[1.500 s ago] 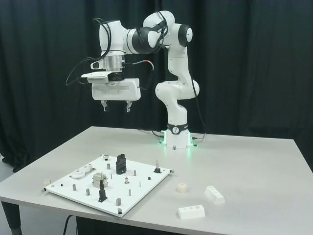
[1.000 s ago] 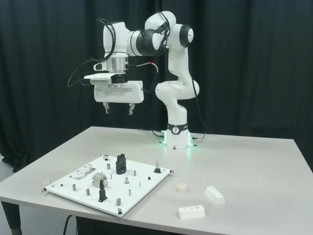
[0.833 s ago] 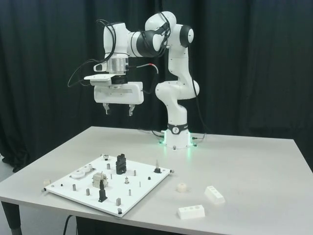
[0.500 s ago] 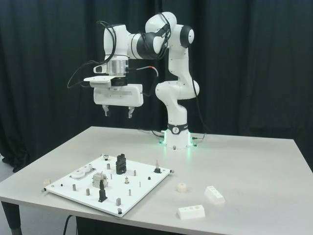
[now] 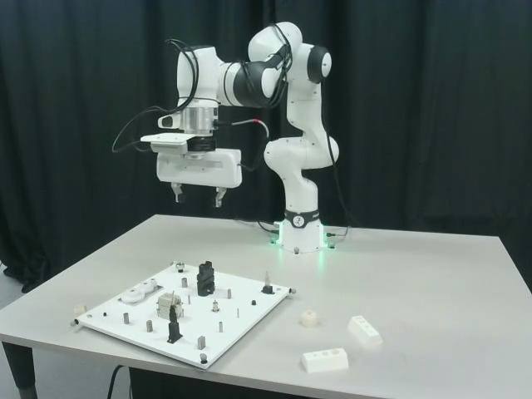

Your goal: Remove USB.

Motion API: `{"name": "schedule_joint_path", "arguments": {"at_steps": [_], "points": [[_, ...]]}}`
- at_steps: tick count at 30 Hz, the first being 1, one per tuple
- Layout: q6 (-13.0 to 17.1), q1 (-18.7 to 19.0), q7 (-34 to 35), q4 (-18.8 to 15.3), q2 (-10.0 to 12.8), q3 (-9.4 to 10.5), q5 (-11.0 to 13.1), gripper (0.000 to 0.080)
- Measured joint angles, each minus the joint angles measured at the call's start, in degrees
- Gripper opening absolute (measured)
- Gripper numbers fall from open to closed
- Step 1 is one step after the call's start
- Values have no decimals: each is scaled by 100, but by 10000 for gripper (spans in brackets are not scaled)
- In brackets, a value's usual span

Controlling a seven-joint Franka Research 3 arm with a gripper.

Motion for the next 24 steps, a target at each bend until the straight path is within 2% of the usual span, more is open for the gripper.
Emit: {"name": "schedule_joint_path", "arguments": {"at_steps": [7, 12, 18, 24], "points": [[224, -16, 0, 192, 217, 0, 9, 800], [374, -71, -10, 354, 426, 1, 115, 800], [400, -216, -43, 616, 745, 2, 361, 800], [401, -402, -309, 908, 1128, 13, 767, 800]]}}
